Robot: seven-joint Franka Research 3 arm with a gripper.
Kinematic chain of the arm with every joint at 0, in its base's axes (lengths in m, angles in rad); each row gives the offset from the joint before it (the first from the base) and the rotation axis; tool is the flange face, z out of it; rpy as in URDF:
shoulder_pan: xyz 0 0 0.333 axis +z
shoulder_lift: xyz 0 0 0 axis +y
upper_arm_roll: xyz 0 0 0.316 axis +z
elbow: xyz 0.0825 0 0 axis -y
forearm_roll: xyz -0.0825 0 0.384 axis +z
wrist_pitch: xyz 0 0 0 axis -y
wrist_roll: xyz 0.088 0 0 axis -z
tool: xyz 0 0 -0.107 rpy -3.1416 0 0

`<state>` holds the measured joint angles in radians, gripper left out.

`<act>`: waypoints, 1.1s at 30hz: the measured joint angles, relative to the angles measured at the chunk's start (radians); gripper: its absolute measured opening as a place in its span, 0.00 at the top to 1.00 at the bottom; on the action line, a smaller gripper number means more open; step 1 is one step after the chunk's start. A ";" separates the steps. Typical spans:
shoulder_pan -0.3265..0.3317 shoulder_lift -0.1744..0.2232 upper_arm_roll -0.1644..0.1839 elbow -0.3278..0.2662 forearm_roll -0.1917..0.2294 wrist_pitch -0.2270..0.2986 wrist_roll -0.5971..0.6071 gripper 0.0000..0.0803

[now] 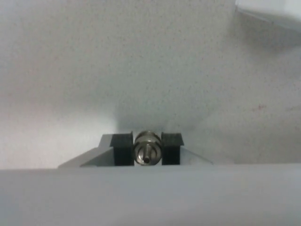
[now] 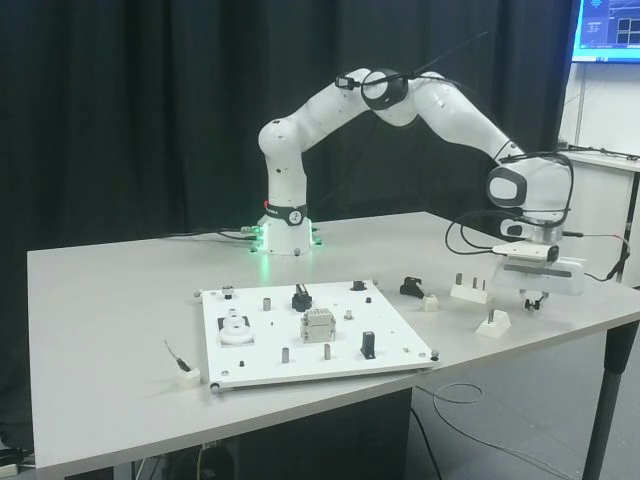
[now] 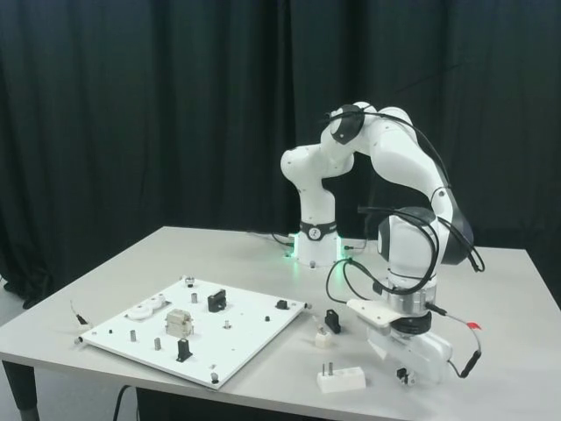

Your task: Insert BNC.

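Note:
In the wrist view my gripper (image 1: 146, 149) is shut on a metal BNC connector (image 1: 146, 151). The connector's round barrel sits between the two black fingers (image 1: 122, 148), and its centre pin points towards the camera. Below it lies bare grey table (image 1: 141, 70). In the room views the gripper (image 2: 535, 298) (image 3: 401, 372) hangs just above the table near its right front corner. That is well to the right of the white task board (image 2: 400, 350) (image 3: 254, 346). I cannot make out which fitting on the board is the BNC socket.
A small white holder (image 2: 493, 323) stands just left of the gripper, and a white block with two pins (image 2: 468, 290) (image 3: 342, 379) is nearby. A black part (image 2: 410, 288) (image 3: 333, 320) and a small white piece (image 2: 430, 301) (image 3: 321, 337) lie between them and the board. The table edge is close.

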<state>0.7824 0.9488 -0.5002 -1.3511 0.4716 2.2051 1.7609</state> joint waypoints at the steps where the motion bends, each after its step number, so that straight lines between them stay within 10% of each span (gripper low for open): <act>1: 0.000 0.000 -0.001 0.002 -0.001 -0.003 -0.001 0.85; 33: 0.000 -0.001 -0.022 0.014 -0.009 -0.019 -0.025 0.85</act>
<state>0.7825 0.9475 -0.5225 -1.3370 0.4627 2.1860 1.7358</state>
